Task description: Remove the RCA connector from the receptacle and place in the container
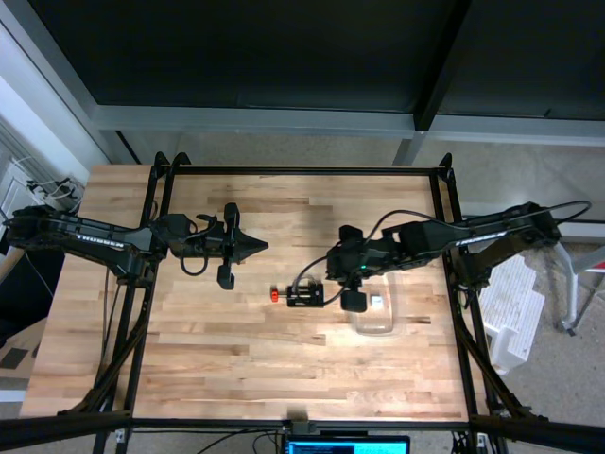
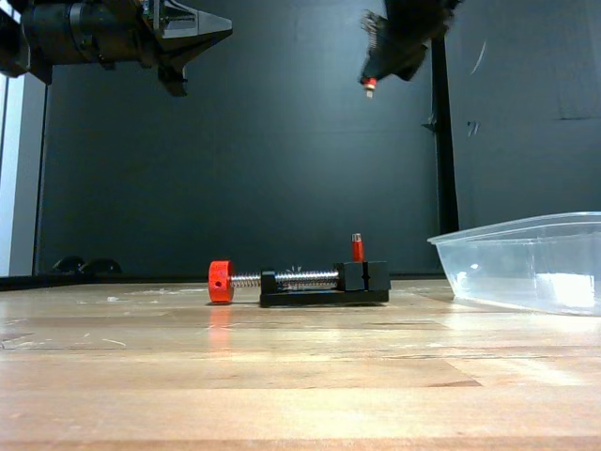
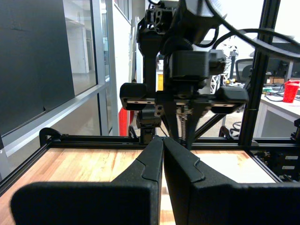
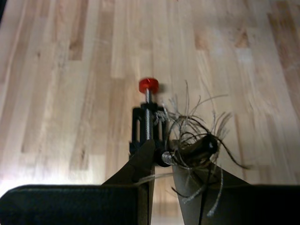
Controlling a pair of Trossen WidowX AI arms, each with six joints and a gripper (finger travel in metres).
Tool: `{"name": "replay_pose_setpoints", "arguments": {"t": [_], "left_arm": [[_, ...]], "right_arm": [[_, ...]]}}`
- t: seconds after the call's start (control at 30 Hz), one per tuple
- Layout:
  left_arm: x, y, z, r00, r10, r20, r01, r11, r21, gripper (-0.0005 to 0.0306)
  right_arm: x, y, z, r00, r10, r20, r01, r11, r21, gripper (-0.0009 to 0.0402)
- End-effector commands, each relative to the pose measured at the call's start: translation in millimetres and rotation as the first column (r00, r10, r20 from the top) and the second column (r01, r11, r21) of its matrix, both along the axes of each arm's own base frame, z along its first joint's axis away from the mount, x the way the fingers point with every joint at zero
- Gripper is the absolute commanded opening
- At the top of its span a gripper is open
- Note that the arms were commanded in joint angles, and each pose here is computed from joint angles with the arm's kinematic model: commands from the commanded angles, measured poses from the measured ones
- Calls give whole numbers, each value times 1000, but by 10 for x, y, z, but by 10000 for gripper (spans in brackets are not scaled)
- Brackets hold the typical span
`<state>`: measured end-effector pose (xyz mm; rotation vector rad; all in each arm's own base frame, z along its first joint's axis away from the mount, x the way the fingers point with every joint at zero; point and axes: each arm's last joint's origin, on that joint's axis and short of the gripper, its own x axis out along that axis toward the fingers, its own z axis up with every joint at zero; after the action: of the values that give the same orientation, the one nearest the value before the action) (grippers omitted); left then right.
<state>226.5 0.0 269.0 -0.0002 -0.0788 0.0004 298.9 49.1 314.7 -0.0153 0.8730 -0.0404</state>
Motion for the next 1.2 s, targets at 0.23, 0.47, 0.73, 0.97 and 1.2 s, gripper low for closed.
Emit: {"name": "replay_pose_setpoints", "arguments": {"t": [0.23, 0.47, 0.73, 0.97, 1.2], "left_arm": [[1, 1, -1, 1000, 0, 0, 0, 1000, 0, 0], [1, 1, -1, 1000, 0, 0, 0, 1000, 0, 0], [1, 0, -1, 1000, 0, 0, 0, 1000, 0, 0], [1, 0, 0, 1000, 0, 0, 0, 1000, 0, 0], [1, 0, -1, 1000, 0, 0, 0, 1000, 0, 0]], "right_arm": [[-467, -65, -180, 1000, -4, -30, 4, 1000, -7, 2], [-812, -124, -385, 997, -53, -63, 54, 998, 24, 2], [-1040, -160, -658, 985, -116, -130, 126, 990, 68, 2], [-1097, -161, -777, 959, -187, -214, 214, 970, 114, 2], [-1118, -152, -831, 937, -238, -255, 289, 939, 186, 3]]}}
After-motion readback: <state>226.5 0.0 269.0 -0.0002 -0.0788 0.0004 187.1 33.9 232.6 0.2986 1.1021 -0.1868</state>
